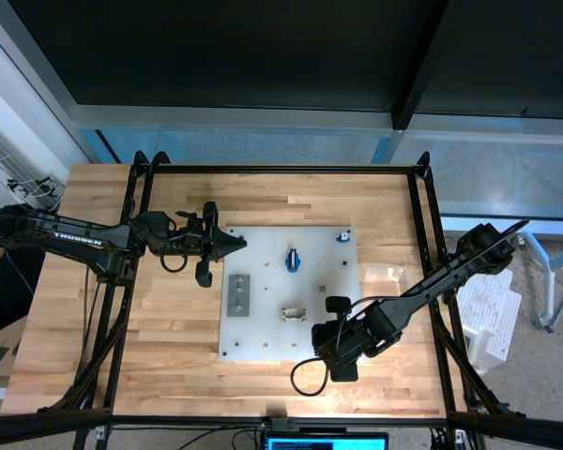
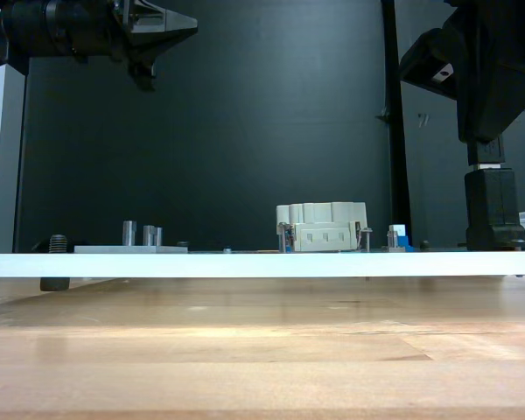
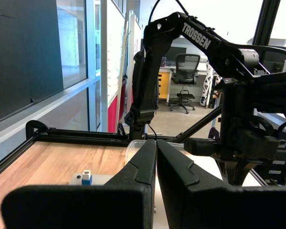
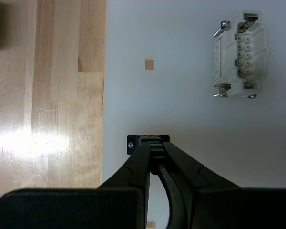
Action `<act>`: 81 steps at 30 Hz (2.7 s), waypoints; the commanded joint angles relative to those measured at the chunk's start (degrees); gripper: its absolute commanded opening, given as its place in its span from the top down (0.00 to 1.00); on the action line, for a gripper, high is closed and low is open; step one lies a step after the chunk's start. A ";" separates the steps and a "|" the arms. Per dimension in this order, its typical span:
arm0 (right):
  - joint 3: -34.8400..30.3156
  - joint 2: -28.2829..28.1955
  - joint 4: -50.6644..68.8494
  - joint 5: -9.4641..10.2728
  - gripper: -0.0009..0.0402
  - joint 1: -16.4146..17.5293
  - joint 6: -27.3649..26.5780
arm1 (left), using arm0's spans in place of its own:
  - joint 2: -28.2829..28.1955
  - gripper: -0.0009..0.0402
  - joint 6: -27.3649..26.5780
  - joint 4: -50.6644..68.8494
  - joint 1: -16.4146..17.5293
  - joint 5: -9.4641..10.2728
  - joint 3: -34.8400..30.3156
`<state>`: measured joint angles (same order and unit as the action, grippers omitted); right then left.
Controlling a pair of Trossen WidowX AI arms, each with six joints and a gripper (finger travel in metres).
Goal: Pick the USB connector and install on taskboard
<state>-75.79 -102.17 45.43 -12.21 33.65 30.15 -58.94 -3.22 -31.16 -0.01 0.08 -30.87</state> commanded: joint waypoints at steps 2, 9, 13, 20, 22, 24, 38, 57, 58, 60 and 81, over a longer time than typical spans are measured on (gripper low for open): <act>-0.17 -0.31 0.55 0.33 0.98 0.04 0.20 | -0.02 0.98 0.00 -0.02 0.00 -0.02 -0.02; -0.15 -0.04 0.50 0.31 0.93 0.11 0.44 | -0.02 0.98 0.00 -0.02 0.00 -0.02 -0.02; -0.15 0.52 0.52 0.24 0.89 0.11 0.48 | -0.02 0.98 0.00 -0.02 0.02 -0.02 0.00; -0.28 1.22 0.55 0.24 0.85 0.13 0.48 | -0.02 0.98 0.00 -0.02 0.00 -0.02 -0.02; -0.28 1.60 0.39 0.22 0.84 0.15 0.57 | -0.02 0.98 0.00 -0.02 0.00 -0.02 0.00; -0.28 2.05 0.52 -0.02 0.83 0.15 0.68 | -0.02 0.98 0.00 -0.02 0.00 -0.02 0.00; -0.28 9.16 2.32 0.35 0.65 0.33 1.03 | -0.04 0.98 0.00 -0.02 0.00 -0.02 0.00; -0.07 13.44 6.03 0.20 0.67 0.13 -0.15 | -0.02 0.98 0.00 -0.02 0.00 -0.02 0.00; 0.22 13.90 5.92 0.17 0.69 -0.17 -0.52 | -0.02 0.98 0.00 -0.02 0.00 -0.02 0.00; 1.31 15.52 5.38 -0.28 0.74 -1.11 -0.66 | -0.02 0.98 0.00 -0.02 0.02 -0.02 0.00; 23.37 42.32 -29.35 -2.08 0.98 -22.88 -23.12 | -0.02 0.98 0.00 -0.02 0.00 -0.02 0.00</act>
<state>-53.87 -60.88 19.64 -14.96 12.27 8.19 -58.94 -3.22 -31.18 -0.01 0.08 -30.87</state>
